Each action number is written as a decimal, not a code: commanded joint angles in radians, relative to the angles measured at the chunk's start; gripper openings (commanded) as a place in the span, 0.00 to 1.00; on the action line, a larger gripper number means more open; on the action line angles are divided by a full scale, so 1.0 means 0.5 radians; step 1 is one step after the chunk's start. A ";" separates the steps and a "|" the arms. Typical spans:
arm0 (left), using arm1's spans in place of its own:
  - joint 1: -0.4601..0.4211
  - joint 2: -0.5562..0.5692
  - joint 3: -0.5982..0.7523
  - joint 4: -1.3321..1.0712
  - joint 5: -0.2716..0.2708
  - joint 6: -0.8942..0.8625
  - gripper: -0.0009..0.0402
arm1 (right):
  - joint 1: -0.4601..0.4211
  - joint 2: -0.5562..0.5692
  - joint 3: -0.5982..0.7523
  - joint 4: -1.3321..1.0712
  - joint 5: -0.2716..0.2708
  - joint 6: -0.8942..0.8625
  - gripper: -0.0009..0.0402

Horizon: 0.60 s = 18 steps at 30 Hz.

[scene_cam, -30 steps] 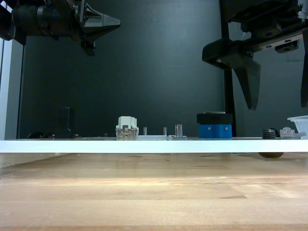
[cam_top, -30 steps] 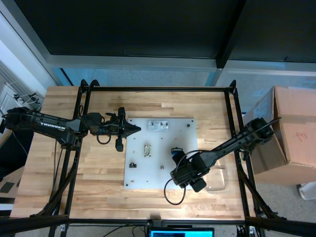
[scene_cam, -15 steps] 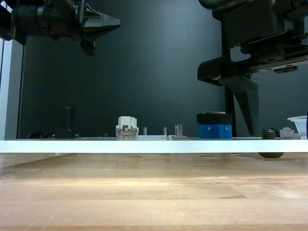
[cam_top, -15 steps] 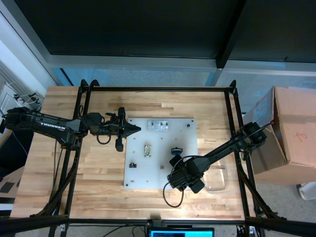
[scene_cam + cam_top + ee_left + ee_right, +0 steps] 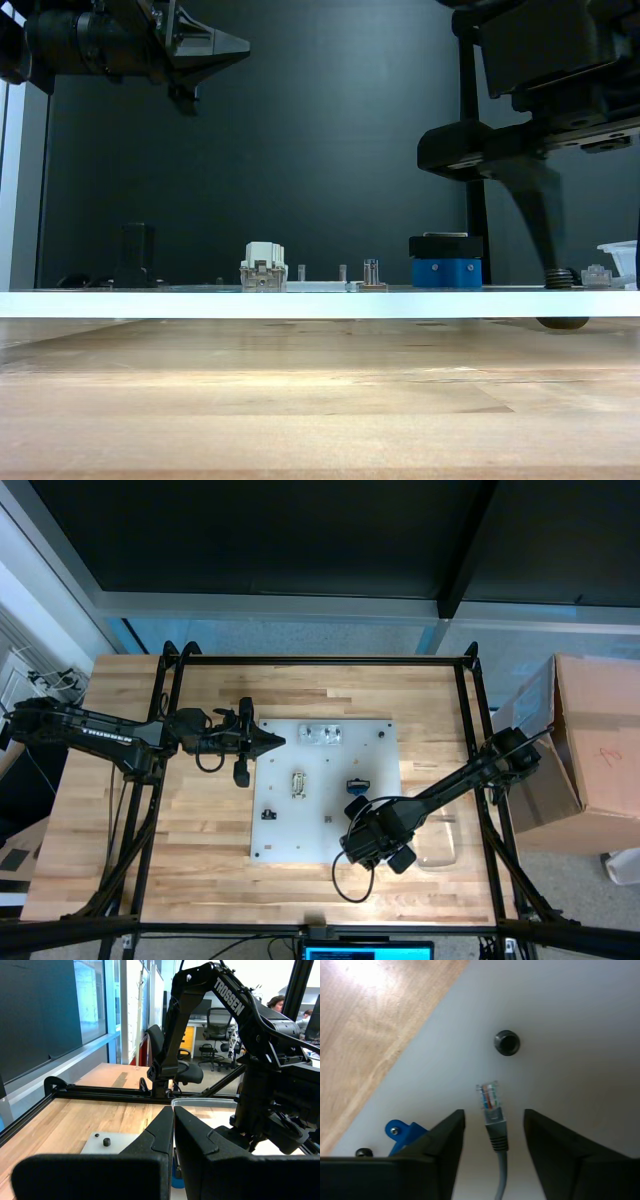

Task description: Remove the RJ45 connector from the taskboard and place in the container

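The right gripper, fingers spread, straddles the RJ45 connector lying free on the taskboard. An off-centre pinch could flick it away. The left gripper, fingers together, hangs upper left in the low view.

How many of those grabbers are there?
2: left gripper hovers high by the board's left edge, fingers shut; right gripper, low, open either side of the RJ45 connector lying on the board.

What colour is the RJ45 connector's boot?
Grey boot, clearest in the right wrist view, between the right gripper's open jaws; left gripper hangs over the board's left edge.
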 commanded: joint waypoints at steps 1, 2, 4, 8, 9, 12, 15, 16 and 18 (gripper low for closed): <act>0.001 0.001 0.000 0.000 0.000 0.001 0.02 | -0.003 0.006 -0.004 0.014 0.029 0.002 0.27; 0.000 0.001 0.000 0.000 0.000 0.001 0.02 | -0.004 0.006 -0.004 0.013 0.029 0.002 0.24; 0.001 0.001 0.000 0.000 0.000 0.001 0.02 | -0.004 0.006 -0.004 0.013 0.029 0.002 0.17; 0.001 0.001 0.000 0.000 0.000 0.000 0.02 | -0.005 0.006 -0.004 0.014 0.030 0.002 0.06; 0.000 0.001 0.000 0.000 0.000 0.000 0.02 | -0.004 0.006 -0.004 0.014 0.030 0.003 0.04; 0.000 0.001 0.000 0.000 0.000 0.001 0.02 | -0.004 0.002 -0.004 0.013 0.031 0.003 0.03; 0.000 0.001 0.000 0.000 0.000 0.001 0.02 | -0.004 -0.013 -0.004 0.008 0.031 0.003 0.04; 0.000 0.001 0.000 0.000 0.000 0.001 0.02 | -0.004 -0.024 -0.004 0.002 0.031 0.003 0.04; 0.001 0.001 0.000 0.000 0.000 0.001 0.02 | -0.004 -0.057 -0.004 -0.018 0.031 0.003 0.03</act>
